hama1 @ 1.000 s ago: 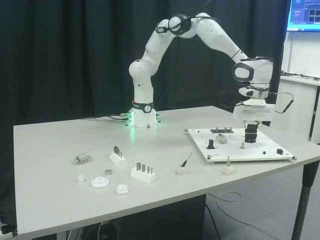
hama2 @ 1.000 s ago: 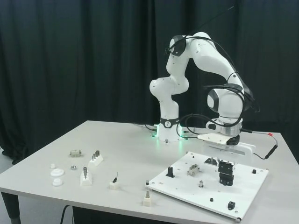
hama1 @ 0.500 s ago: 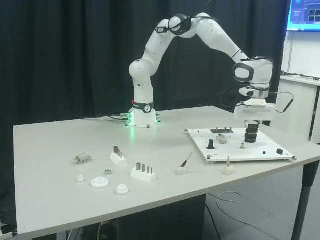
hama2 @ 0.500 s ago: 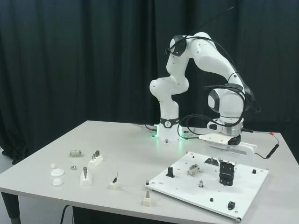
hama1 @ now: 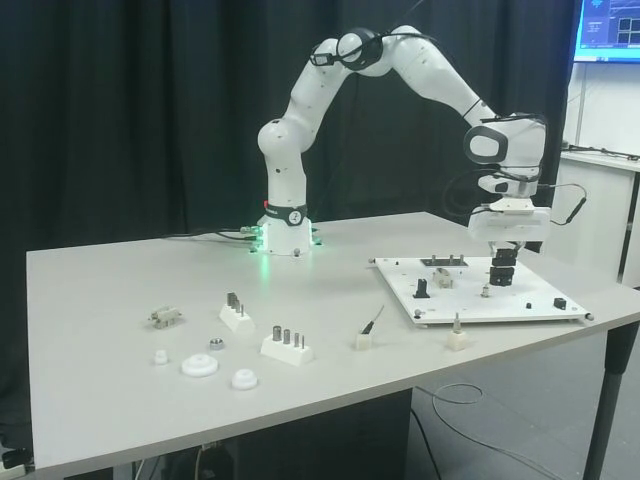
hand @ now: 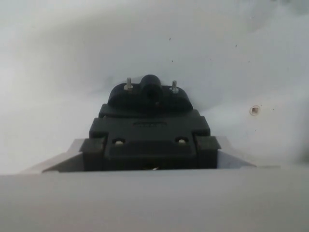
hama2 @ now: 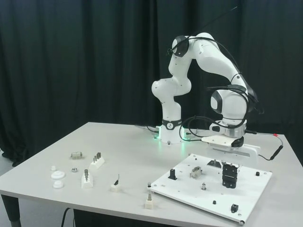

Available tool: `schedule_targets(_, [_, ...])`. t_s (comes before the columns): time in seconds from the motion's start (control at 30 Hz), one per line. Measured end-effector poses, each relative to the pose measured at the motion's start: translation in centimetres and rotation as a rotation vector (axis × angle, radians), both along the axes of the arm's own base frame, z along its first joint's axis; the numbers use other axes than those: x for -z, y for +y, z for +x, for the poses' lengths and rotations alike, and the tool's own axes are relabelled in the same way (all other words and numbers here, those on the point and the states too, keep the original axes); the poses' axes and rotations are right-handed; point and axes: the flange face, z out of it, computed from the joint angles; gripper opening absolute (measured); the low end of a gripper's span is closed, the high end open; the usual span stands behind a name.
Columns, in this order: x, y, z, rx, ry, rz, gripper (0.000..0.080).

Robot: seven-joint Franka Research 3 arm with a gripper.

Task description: Insert D-SUB.

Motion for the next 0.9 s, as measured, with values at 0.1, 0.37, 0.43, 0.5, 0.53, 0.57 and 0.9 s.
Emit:
schedule_targets(0.1, [0.0,-0.02,0.01,0.0,0.0,0.0,0.0387])
schedule_targets(0.37, [0.0,-0.05,0.03,0.024,0.0,-0.001,0.0387])
schedule_targets(0.43, [0.0,-0.05,0.03,0.027,0.0,-0.001,0.0387])
schedule_targets(0.5, [0.0,-0.05,0.03,0.029,0.0,-0.001,0.0387])
schedule_targets(0.53, [0.0,-0.05,0.03,0.03,0.0,-0.001,0.0387])
schedule_targets(0.57, [0.0,-0.05,0.03,0.031,0.0,-0.001,0.0387])
schedule_targets(0.9, [0.0,-0.18,0.09,0.033,-0.001,-0.003,0.0387])
